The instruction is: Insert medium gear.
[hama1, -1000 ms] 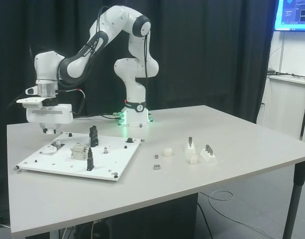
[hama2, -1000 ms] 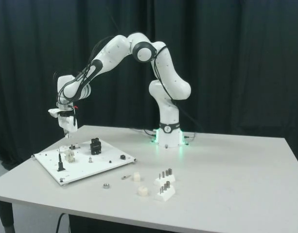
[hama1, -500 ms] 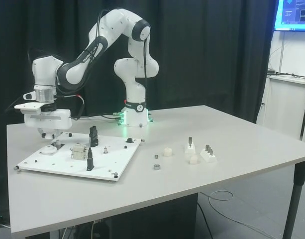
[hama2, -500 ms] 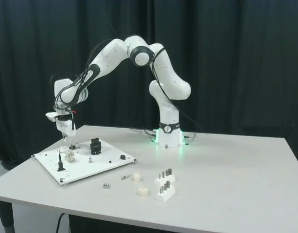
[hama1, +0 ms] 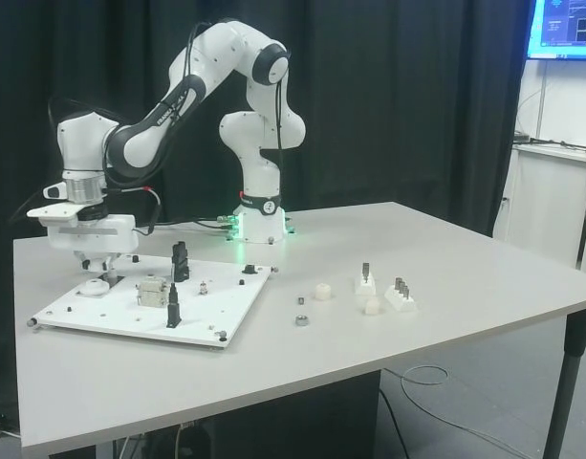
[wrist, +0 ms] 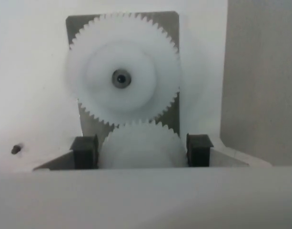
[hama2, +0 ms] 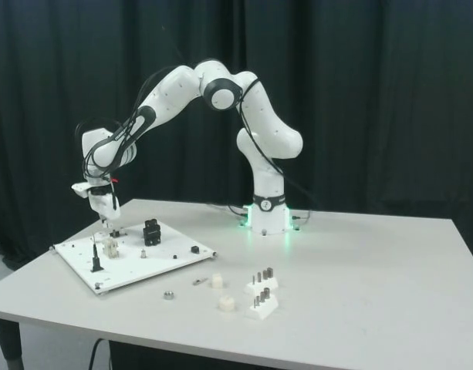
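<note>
In the wrist view, a white medium gear (wrist: 141, 145) sits between two black fingertips (wrist: 84, 151), and my gripper (wrist: 141, 152) is shut on it. Its teeth meet the rim of a larger white gear (wrist: 122, 78) that sits on a shaft over a grey plate. Whether the held gear rests on a peg is hidden. In the room views, my gripper (hama1: 103, 270) (hama2: 106, 217) hangs low over the far left corner of the white board (hama1: 206, 308) (hama2: 167, 260), right above the large gear (hama1: 93, 288).
Black fixtures (hama1: 180, 260) and a small grey block (hama1: 155, 292) stand on the board. To its right on the grey table lie a nut (hama1: 299, 319), white cylinders (hama1: 322, 292) and white stands with pegs (hama1: 401, 297). The arm's base (hama1: 258, 222) is behind the board.
The arm has moved down and a little to the left, bringing the gripper lower over the board's far left corner beside the large gear.
</note>
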You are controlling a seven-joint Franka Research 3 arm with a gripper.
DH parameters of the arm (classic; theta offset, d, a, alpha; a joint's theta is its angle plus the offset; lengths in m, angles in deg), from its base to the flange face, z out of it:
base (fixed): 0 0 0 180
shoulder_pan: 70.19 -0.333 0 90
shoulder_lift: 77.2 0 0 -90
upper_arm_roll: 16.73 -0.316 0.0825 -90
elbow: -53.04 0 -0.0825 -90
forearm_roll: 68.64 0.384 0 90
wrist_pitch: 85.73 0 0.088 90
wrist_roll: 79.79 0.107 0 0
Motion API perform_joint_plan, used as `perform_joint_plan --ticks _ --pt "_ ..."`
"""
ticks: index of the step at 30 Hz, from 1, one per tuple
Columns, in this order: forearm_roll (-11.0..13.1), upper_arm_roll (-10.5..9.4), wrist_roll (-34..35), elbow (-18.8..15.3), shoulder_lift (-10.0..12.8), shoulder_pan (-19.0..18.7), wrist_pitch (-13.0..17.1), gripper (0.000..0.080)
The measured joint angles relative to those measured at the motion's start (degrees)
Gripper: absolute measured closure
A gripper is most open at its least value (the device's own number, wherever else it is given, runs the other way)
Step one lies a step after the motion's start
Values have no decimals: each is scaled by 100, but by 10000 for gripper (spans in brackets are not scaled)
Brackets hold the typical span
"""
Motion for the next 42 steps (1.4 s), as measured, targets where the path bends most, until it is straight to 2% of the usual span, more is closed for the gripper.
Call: perform_joint_plan --ticks 20,42 --pt "-1 -12 -182 -84 0 7 -48 403" --pt "4 -73 -406 -317 -18 -32 380 403"
